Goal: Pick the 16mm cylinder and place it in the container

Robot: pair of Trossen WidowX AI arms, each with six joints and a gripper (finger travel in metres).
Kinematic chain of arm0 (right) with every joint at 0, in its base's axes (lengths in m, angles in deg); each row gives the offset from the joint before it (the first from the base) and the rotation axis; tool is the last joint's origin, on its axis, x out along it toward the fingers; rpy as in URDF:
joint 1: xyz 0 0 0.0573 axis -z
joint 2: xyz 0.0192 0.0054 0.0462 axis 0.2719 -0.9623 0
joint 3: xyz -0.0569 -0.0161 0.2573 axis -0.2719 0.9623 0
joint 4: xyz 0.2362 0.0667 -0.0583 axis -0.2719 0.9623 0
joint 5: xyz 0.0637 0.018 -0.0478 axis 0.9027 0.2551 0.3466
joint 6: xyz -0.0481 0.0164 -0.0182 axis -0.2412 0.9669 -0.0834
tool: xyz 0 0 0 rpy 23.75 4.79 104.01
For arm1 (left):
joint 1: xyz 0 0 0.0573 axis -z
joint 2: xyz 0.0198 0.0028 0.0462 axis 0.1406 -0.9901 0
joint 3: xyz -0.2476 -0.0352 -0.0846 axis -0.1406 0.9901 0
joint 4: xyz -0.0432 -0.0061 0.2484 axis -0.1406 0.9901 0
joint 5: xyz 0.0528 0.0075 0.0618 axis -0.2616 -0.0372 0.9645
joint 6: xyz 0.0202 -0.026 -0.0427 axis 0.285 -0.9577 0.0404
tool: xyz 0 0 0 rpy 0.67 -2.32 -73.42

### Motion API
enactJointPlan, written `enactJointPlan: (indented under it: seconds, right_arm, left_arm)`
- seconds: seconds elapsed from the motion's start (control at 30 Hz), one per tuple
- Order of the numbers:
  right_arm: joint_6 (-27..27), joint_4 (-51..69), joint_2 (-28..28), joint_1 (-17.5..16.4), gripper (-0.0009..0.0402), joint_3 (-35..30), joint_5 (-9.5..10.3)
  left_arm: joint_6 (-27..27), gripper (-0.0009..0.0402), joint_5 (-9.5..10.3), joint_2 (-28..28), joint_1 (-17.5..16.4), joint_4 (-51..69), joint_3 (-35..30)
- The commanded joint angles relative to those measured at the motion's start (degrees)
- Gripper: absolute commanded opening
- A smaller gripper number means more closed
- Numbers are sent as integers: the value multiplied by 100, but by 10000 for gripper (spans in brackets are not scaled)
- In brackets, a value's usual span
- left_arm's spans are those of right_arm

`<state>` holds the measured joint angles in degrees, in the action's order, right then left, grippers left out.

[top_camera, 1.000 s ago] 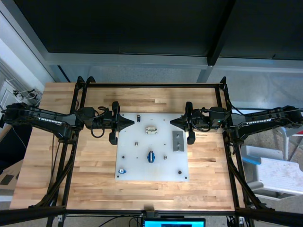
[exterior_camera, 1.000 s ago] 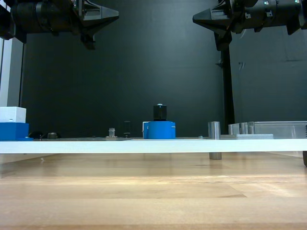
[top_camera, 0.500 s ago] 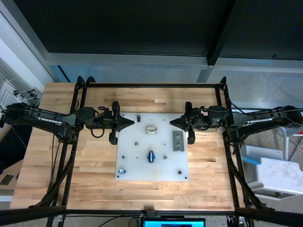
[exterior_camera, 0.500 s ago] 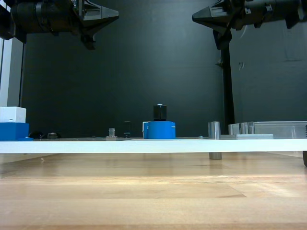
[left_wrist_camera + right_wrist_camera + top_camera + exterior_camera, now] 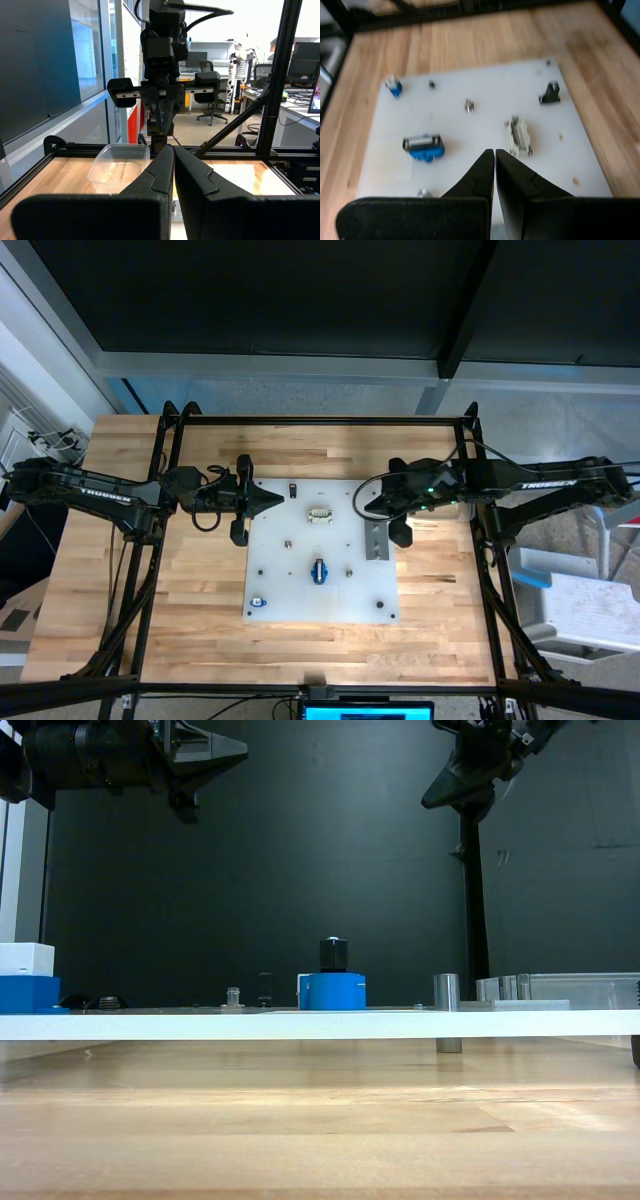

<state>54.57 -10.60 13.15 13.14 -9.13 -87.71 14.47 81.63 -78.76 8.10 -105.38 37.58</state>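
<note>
The 16mm cylinder was seen standing upright on the white board, just to the right of the blue-and-black part and nearer the table's front edge than the grey block. It was well clear of both grippers. In the low view it was shown as a short grey peg rising from the board between the blue part and the block. The container was made out in the left wrist view as a clear tub resting on the wooden table past the board, on the right arm's side, well apart from the cylinder. The left gripper was held level and high above the board's left edge, pointed inward, its fingers pressed together with nothing between them. The right gripper was held high over the board's right side, close to above the grey block, and was tipped downward toward the board. Its fingers were likewise brought together on nothing
</note>
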Motion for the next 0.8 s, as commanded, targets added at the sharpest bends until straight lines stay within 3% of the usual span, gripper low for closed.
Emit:
enactJointPlan:
  seconds: [0.03,0.53,0.8]
  right_arm:
    - [0,647,-378,-61,4,-457,0]
    - [-20,2736,-2140,-511,4,-2317,-9]
    - [-26,3224,-2785,-809,4,-2824,-11]
  left_arm:
    - [0,0,0,-2,0,-2,-2]
    - [2,0,0,-2,-2,-2,-2]
    - [0,0,0,-2,0,-2,-2]
